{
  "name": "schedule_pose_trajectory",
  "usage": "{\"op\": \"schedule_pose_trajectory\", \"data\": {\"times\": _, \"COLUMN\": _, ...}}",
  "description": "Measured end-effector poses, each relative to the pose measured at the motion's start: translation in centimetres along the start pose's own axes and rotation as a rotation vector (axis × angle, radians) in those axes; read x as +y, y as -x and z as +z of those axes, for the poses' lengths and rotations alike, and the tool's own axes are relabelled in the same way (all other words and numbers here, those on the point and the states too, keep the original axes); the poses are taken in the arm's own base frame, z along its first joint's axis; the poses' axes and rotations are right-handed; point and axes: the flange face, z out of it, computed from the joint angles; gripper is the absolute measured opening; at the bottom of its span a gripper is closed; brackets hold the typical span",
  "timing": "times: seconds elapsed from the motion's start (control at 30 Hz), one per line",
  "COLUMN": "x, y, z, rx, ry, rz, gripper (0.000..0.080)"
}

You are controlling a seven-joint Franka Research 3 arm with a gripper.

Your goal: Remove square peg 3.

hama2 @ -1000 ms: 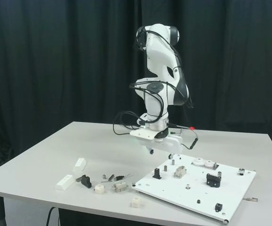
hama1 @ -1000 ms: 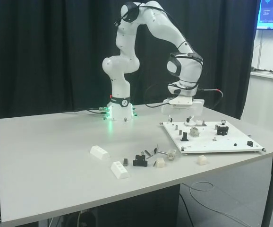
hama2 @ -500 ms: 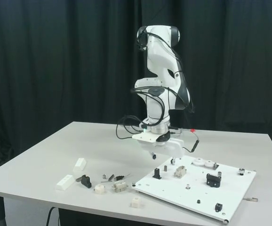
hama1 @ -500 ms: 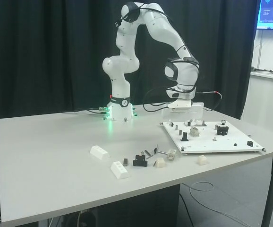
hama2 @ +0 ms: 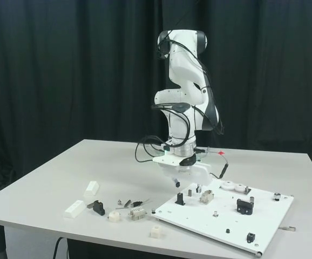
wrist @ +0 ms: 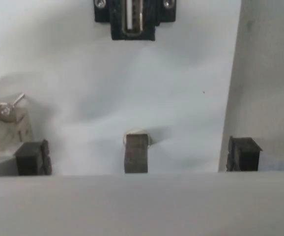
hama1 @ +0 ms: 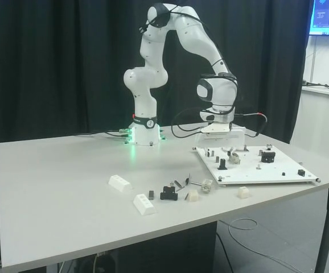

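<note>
In the wrist view a small dark grey square peg (wrist: pixel 136 153) stands upright in the white board (wrist: pixel 132 88), close to the board's edge. My gripper (wrist: pixel 138 156) is open and straddles it, one black fingertip (wrist: pixel 32 158) on each side with wide gaps; the other fingertip (wrist: pixel 243 154) hangs just past the board's edge. From the second room view the gripper (hama2: pixel 189 186) hovers low over the peg (hama2: pixel 189 191) at the board's (hama2: pixel 264 226) corner nearest the arm's base. The first room view shows the gripper (hama1: pixel 217 145) there too.
On the board a black connector block (wrist: pixel 131 19) stands beyond the peg, with a whitish fitting (wrist: pixel 9 125) to one side; other small parts (hama2: pixel 244 205) sit farther along. Loose white blocks (hama1: pixel 143 203) and small pieces (hama1: pixel 168 193) lie on the grey table (hama1: pixel 56 170).
The arm has swung toward the board's corner and lowered, bringing the gripper down from above the board's back edge to straddle the peg.
</note>
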Motion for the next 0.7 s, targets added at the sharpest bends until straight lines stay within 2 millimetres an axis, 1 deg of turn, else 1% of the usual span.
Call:
{"op": "schedule_pose_trajectory", "data": {"times": 0.47, "x": -0.2, "y": 0.4, "z": 1.9, "rx": 0.013, "ry": -0.001, "rz": -0.009, "gripper": 0.0800}}
{"op": "schedule_pose_trajectory", "data": {"times": 0.7, "x": -0.1, "y": 0.6, "z": 2.3, "rx": 0.012, "ry": 0.008, "rz": -0.009, "gripper": 0.0800}}
